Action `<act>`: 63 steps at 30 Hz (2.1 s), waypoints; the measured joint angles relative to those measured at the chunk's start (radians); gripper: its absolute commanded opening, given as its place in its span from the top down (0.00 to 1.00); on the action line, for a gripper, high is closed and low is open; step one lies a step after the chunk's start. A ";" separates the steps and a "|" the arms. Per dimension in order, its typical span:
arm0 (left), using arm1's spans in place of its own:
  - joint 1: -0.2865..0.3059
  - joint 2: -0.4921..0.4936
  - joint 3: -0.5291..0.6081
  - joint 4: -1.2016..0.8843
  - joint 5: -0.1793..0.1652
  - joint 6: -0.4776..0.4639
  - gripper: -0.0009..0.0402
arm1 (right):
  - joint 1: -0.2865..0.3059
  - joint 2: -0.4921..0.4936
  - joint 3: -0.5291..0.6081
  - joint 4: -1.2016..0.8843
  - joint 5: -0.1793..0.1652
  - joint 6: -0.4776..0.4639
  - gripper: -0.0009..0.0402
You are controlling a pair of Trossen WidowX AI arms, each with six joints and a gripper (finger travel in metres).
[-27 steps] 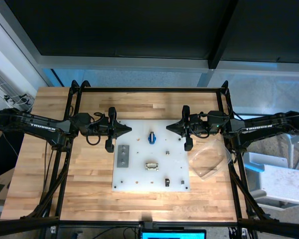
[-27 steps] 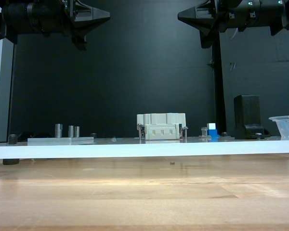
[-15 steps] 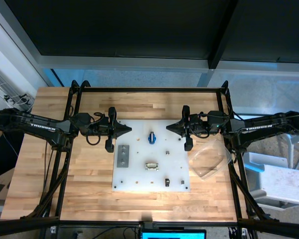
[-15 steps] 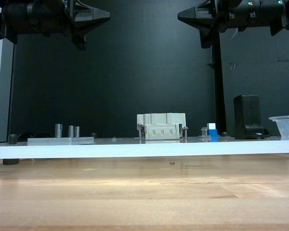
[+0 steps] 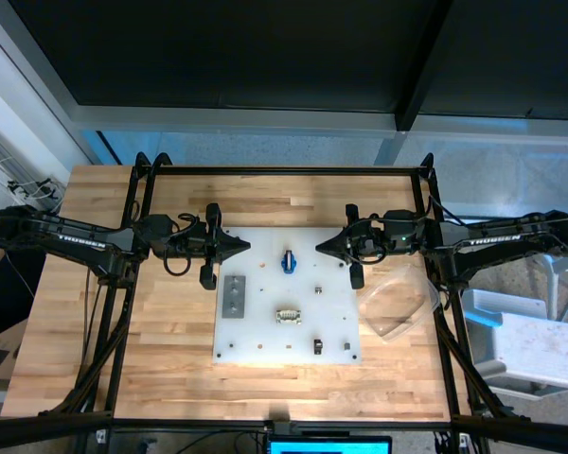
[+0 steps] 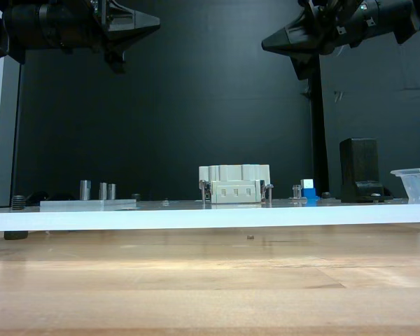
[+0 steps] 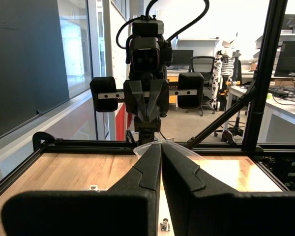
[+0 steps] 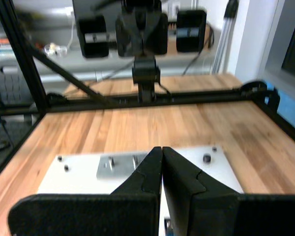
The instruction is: Pick the 16mm bar from the taskboard and place it in the container
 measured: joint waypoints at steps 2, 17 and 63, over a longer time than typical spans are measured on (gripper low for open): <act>0.000 0.000 0.000 0.000 0.000 0.000 0.98 | 0.000 0.000 0.022 -0.070 0.000 0.000 0.98; 0.000 0.000 0.000 0.000 0.000 0.000 0.98 | 0.001 0.012 0.163 -0.507 0.000 0.008 0.98; 0.000 0.000 0.000 0.000 0.000 0.000 0.98 | 0.164 0.440 0.601 -1.254 0.000 0.155 0.98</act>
